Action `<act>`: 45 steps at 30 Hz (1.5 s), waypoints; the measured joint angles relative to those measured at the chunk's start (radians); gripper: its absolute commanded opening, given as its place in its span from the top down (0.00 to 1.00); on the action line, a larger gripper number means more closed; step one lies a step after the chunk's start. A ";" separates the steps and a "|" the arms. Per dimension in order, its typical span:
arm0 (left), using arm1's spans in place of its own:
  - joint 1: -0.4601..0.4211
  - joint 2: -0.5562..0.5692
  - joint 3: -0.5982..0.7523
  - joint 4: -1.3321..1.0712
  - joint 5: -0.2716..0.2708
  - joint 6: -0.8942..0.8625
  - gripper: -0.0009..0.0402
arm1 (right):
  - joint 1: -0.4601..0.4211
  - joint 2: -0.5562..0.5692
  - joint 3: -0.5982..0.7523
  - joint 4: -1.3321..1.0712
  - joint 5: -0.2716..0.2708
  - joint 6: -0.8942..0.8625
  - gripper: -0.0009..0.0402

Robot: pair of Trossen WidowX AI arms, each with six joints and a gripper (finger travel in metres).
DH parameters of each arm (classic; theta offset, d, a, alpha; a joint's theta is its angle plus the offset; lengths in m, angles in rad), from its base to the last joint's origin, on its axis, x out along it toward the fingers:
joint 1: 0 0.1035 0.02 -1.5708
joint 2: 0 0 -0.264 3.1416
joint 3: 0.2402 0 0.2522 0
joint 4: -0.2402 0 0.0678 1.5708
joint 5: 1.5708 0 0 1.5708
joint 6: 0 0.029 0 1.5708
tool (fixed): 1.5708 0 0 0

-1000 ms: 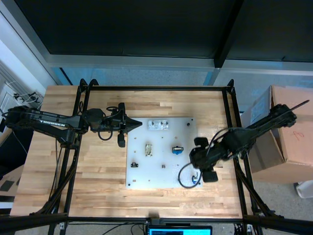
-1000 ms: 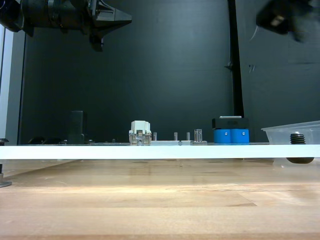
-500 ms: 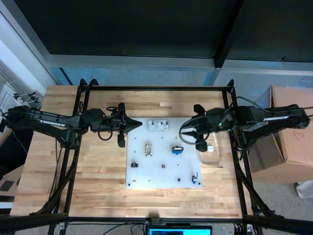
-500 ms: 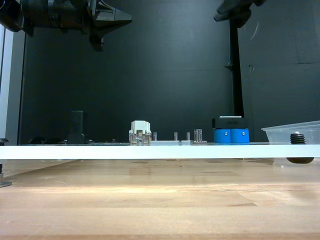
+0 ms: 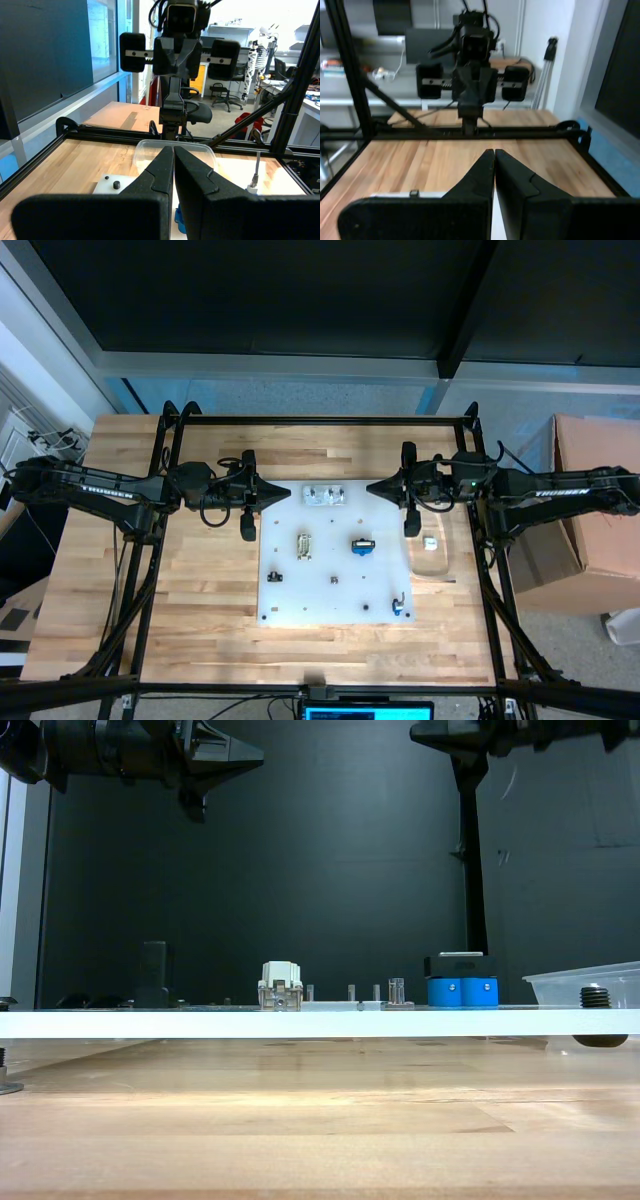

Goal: Pick the RJ45 connector and install on the taskboard

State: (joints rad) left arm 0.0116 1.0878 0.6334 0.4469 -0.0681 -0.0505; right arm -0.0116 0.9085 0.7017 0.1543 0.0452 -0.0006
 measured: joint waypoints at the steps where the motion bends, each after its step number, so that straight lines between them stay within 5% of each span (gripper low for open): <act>1: 0.000 0.000 0.000 0.000 0.000 0.000 0.98 | -0.002 -0.003 -0.021 0.041 -0.004 0.007 0.98; 13: 0.000 0.000 0.000 0.000 0.000 0.000 0.98 | -0.013 -0.005 -0.098 0.146 -0.042 0.036 0.98; 17: 0.000 0.000 0.000 0.000 0.000 0.000 0.98 | -0.036 -0.005 -0.098 0.142 -0.094 0.031 0.98; 45: 0.000 0.000 0.000 0.000 0.000 0.000 0.98 | -0.045 -0.004 -0.132 0.192 -0.067 0.036 0.98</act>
State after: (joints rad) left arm 0.0116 1.0878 0.6334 0.4465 -0.0681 -0.0505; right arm -0.0570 0.9047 0.5694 0.3462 -0.0216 0.0357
